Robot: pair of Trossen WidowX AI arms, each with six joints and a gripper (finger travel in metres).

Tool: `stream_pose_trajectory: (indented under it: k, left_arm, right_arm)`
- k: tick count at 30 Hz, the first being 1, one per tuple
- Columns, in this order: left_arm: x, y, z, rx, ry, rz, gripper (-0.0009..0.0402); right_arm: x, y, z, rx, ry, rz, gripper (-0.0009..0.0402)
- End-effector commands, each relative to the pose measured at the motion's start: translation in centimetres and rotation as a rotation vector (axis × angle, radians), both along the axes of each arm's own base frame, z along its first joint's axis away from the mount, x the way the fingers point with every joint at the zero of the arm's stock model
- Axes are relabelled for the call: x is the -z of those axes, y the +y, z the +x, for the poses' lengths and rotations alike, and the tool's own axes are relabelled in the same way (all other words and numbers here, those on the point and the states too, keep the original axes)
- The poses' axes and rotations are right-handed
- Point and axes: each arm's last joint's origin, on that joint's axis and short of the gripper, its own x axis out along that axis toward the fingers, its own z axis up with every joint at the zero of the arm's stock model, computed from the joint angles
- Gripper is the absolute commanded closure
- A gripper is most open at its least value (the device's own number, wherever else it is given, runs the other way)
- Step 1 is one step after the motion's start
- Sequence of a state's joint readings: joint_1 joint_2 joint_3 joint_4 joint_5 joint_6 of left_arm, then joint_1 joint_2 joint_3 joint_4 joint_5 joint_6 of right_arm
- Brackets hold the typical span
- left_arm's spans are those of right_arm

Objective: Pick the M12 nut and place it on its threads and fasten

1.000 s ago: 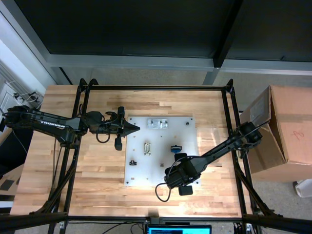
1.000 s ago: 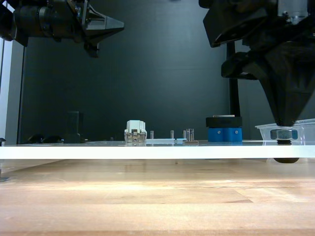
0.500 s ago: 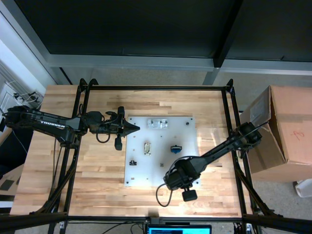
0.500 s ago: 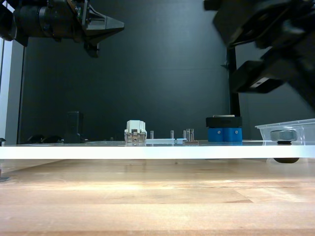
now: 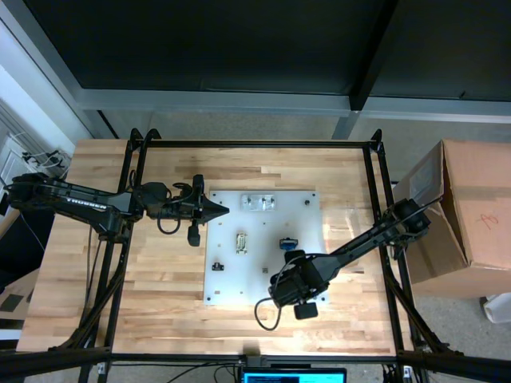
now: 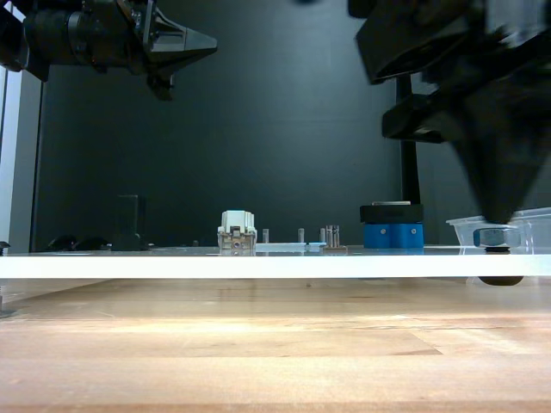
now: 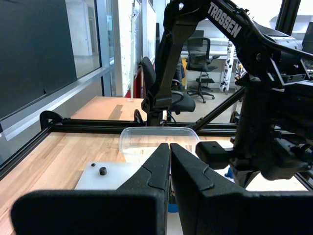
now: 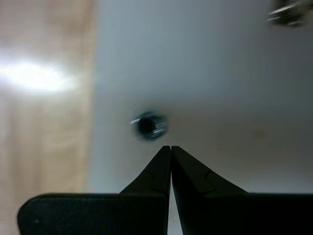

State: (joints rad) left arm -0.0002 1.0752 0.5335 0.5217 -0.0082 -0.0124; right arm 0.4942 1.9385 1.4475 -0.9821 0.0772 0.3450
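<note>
The silver nut (image 6: 495, 235) sits on its stud (image 6: 495, 250) at the board's near right edge, held by neither gripper. My right gripper (image 6: 497, 219) points straight down just above it, fingers shut together with nothing between them. In the right wrist view the nut (image 8: 150, 125) shows just past the right gripper's (image 8: 170, 147) closed tips, slightly to one side. From above, the right gripper (image 5: 286, 289) covers the nut. My left gripper (image 5: 219, 210) hangs shut and empty high over the board's far left edge, also seen in the low view (image 6: 207, 41) and the left wrist view (image 7: 169, 145).
The white board (image 5: 231, 279) carries a white connector (image 5: 241, 242), a blue-and-black part (image 6: 393, 234) and small posts. A clear tray (image 6: 534, 225) stands behind the stud. A cardboard box (image 5: 463, 207) sits off the table's right side.
The right gripper swung off the nut, rolled and tilted, half a second ago, and now stands upright over it again. The nut stayed on its stud. The left arm has not moved.
</note>
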Motion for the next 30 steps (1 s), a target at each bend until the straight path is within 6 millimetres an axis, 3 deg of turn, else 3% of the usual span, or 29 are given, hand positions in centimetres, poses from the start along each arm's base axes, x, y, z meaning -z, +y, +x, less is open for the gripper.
stream_pose_trajectory:
  k: [1, 30]
  left_arm:
    - [0.00, 0.00, 0.00, 0.000, 0.000, 0.000, 0.0393]
    - [0.00, 0.00, 0.00, 0.000, 0.000, 0.000, 0.0393]
  right_arm:
    - [0.03, 0.01, 0.11, 0.019, -0.030, -0.028, 0.0393]
    - [0.64, 0.24, 0.06, 0.011, -0.026, 0.027, 0.0393]
